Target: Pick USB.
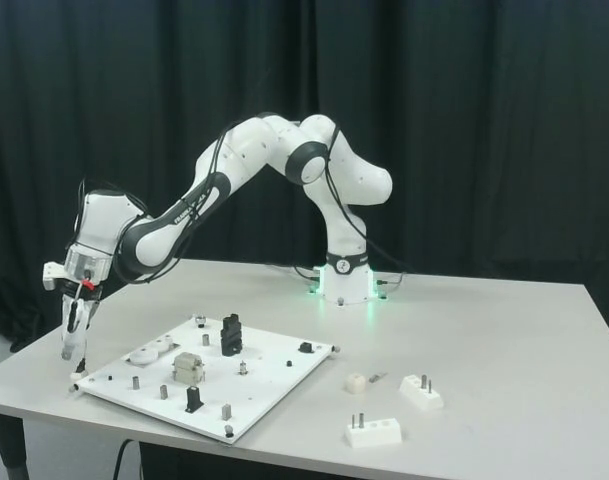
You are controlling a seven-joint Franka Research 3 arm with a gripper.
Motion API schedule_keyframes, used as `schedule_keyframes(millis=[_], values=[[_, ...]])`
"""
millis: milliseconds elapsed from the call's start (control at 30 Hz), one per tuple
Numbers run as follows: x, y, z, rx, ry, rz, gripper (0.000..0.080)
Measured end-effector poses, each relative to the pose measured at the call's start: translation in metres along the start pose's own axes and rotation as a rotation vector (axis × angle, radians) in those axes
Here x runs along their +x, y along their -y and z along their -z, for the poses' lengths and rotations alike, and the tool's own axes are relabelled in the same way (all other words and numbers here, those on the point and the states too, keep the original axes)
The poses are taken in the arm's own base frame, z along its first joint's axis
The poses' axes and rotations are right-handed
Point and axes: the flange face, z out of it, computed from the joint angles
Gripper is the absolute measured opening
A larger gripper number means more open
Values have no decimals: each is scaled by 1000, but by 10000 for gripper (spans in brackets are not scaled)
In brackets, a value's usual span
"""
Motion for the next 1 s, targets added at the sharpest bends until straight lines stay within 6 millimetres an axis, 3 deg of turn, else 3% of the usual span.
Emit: schedule_keyframes(millis=[1000], values=[[21,13,32,-16,10,28,800]])
